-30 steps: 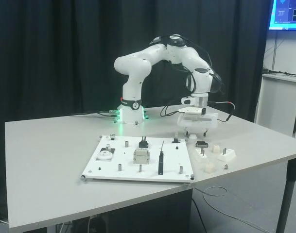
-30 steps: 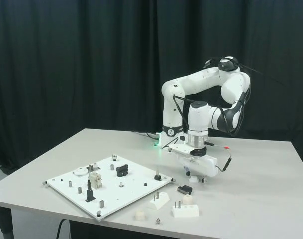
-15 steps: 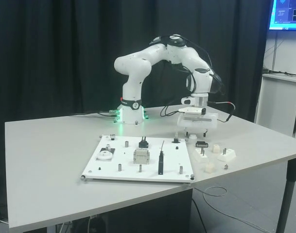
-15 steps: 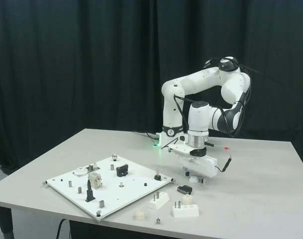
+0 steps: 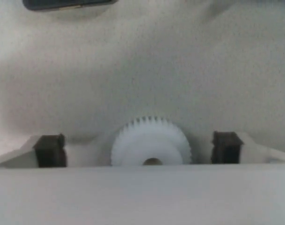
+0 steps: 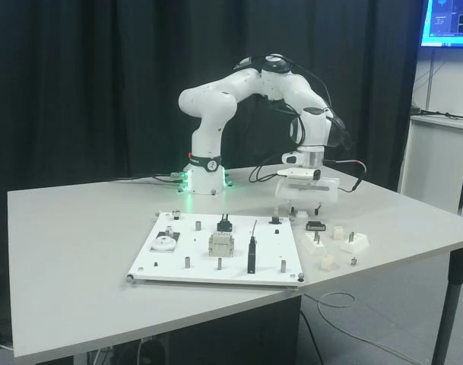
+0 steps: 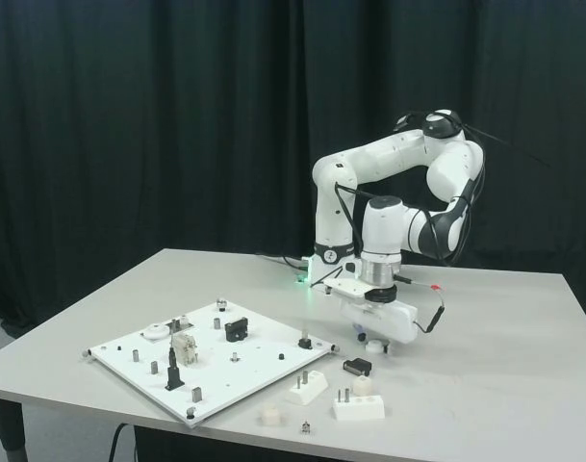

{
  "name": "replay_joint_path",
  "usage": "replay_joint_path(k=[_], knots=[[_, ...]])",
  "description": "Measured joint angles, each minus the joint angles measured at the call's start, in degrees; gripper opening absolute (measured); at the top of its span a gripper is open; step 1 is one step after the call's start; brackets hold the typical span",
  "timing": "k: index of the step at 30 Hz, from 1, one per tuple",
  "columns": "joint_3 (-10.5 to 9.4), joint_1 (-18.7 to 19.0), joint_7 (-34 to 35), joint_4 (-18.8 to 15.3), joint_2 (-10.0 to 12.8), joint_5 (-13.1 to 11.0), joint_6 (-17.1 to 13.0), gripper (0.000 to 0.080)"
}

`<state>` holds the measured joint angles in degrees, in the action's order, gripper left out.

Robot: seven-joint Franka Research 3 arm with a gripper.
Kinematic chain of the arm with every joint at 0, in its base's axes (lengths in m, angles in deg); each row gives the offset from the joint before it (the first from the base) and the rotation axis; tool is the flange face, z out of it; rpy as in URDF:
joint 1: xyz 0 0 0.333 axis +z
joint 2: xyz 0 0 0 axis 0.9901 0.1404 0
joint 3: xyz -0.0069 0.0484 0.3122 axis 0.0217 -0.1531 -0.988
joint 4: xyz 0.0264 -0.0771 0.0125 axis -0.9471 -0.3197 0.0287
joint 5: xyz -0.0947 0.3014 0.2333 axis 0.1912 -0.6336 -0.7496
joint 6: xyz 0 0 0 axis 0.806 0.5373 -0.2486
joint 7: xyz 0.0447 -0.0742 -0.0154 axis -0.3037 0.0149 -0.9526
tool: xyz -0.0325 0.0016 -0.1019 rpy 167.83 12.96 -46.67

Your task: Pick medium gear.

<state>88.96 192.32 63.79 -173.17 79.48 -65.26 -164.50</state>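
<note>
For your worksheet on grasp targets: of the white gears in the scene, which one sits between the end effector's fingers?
The gear on the bare table, seen in the wrist view between both black fingertips. The other gear sits on the white board, far from the end effector.

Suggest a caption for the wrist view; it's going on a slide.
Open gripper straddling a white gear on the grey table, fingertip pads apart on either side.

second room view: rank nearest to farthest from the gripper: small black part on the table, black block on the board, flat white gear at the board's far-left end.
From the gripper:
1. Small black part, on the table just below it.
2. Black block, mid-board.
3. Flat white gear, board's far-left end.
</note>
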Motion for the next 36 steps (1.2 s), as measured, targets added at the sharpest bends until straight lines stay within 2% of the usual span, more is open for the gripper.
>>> replay_joint_path(k=[3, 4, 10, 11, 16, 17, 26, 36], knots=[[-0.10, 0.00, -0.11, -0.07, 0.00, 0.00, 0.00, 0.0800], [-0.14, 0.00, -0.15, -0.10, 0.00, 0.01, 0.00, 0.0556], [-0.44, 0.00, -0.65, -0.23, 0.01, 0.03, -0.07, 0.0556], [-0.41, 0.02, -0.72, -0.28, -0.03, 0.04, -0.17, 0.0386], [-0.40, 0.02, -1.45, -0.43, -0.16, 0.05, -0.19, 0.0386], [-0.40, 0.02, -1.53, -0.44, -0.18, 0.05, -0.19, 0.0284], [-0.10, 0.05, -1.89, -0.45, -0.68, 0.39, -0.15, 0.0285], [2.90, 0.55, -1.89, -0.46, -1.34, 3.40, 1.77, 0.0285]])
